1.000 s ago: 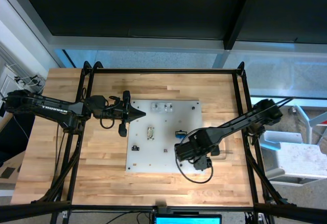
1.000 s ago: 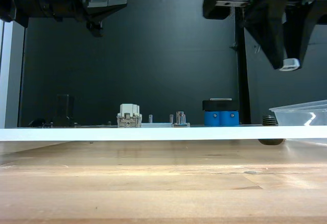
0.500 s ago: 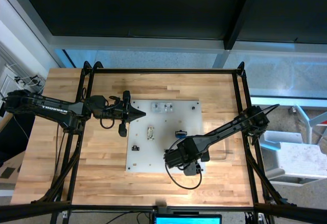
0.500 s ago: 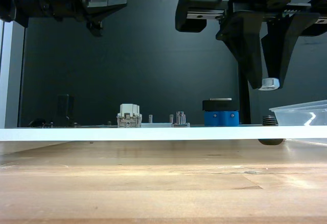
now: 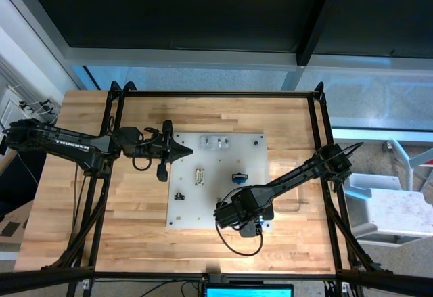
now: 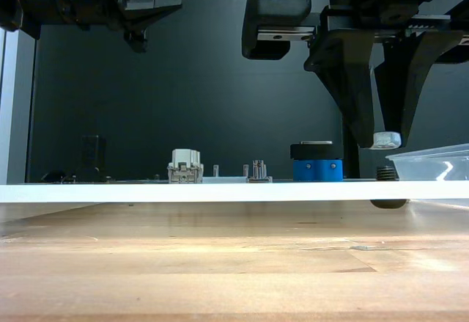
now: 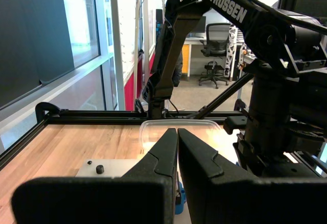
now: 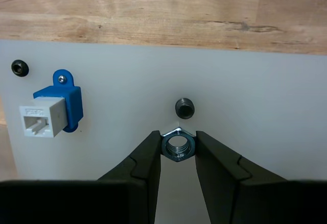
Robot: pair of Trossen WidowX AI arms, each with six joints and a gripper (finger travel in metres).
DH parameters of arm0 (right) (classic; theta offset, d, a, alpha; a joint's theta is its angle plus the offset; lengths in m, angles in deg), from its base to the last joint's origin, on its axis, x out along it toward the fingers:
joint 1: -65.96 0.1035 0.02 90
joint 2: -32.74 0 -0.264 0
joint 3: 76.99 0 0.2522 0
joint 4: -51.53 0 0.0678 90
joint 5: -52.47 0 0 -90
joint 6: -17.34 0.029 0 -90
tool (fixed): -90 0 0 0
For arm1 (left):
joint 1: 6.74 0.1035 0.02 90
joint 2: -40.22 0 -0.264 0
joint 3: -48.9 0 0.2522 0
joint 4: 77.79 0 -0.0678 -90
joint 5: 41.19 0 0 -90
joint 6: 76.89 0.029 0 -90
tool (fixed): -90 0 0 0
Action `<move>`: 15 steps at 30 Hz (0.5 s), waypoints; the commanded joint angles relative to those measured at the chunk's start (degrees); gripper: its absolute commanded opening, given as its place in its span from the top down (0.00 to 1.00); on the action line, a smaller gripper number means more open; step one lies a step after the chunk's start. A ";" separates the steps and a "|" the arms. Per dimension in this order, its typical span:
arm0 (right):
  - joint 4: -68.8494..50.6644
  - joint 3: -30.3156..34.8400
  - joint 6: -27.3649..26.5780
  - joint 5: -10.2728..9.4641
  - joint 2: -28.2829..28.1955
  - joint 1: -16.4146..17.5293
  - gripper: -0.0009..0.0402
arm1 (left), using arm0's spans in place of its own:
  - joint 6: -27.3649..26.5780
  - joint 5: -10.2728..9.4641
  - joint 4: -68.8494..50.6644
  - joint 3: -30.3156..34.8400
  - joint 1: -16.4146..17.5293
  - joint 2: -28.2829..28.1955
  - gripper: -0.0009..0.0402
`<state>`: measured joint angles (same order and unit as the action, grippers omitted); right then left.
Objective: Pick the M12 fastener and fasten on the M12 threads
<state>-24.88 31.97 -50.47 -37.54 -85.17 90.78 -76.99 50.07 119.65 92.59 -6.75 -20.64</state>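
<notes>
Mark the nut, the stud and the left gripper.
nut [image 8: 178,147]: right wrist view, hexagonal face, held by right gripper [image 8: 177,141] above the board [image 8: 265,96].
stud [image 8: 184,107]: right wrist view, its top end.
left gripper [image 7: 177,132]: left wrist view, closed fingertips, beside board's left edge.

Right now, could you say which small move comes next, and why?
Probably centre the right gripper, shut on the nut, over the bare stud: its wrist view shows the nut offset. Left gripper sits parked beside the board's left edge.
</notes>
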 commanded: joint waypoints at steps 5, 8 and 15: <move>0.04 2.19 0.02 0.00 -1.79 0.11 0.91 | 0.00 0.00 -0.07 0.02 0.02 0.00 0.98; -0.20 2.80 0.02 -0.04 -2.67 0.15 0.91 | 0.00 0.00 -0.07 0.02 0.02 0.00 0.98; 0.07 2.86 0.09 -0.22 -3.54 0.39 0.91 | 0.00 0.00 0.09 0.02 0.02 0.02 0.98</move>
<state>-24.77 34.89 -50.41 -37.74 -88.56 91.11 -76.99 50.05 119.59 92.59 -6.75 -20.64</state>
